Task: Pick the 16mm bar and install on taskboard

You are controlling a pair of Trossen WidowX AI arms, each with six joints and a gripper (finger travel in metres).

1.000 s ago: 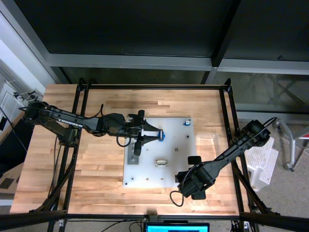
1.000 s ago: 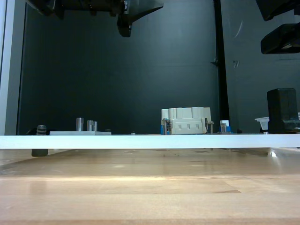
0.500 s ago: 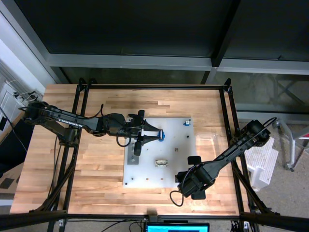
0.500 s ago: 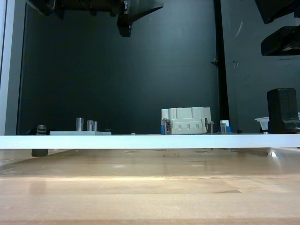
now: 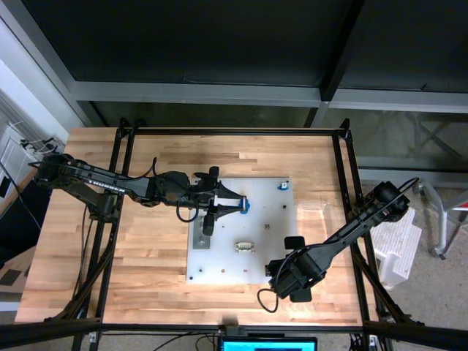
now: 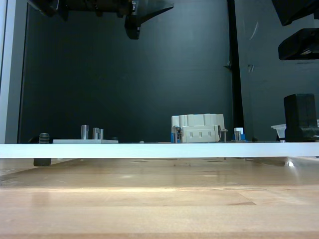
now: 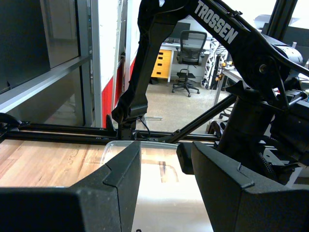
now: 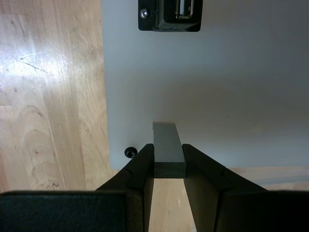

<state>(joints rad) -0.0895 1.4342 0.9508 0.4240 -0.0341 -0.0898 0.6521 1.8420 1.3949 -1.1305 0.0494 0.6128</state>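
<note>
The 16mm bar (image 8: 166,142) is a short grey block, held between the fingers of my right gripper (image 8: 169,163), which is shut on it. It hangs above the white taskboard (image 8: 227,87) near the board's edge, clear of any seat. In the high view the right gripper (image 5: 284,275) hovers over the board's near right corner and hides the bar. My left gripper (image 5: 235,205) reaches over the far middle of the board (image 5: 263,257). It stands open with nothing between its fingers (image 7: 118,179).
A beige connector (image 5: 244,247) sits mid-board. A black block (image 5: 294,242) stands at the right edge, a blue part (image 5: 282,186) at the far corner. Metal pegs (image 6: 92,133) rise from a grey plate (image 5: 199,240) on the left. A black USB socket (image 8: 170,14) lies beyond the bar.
</note>
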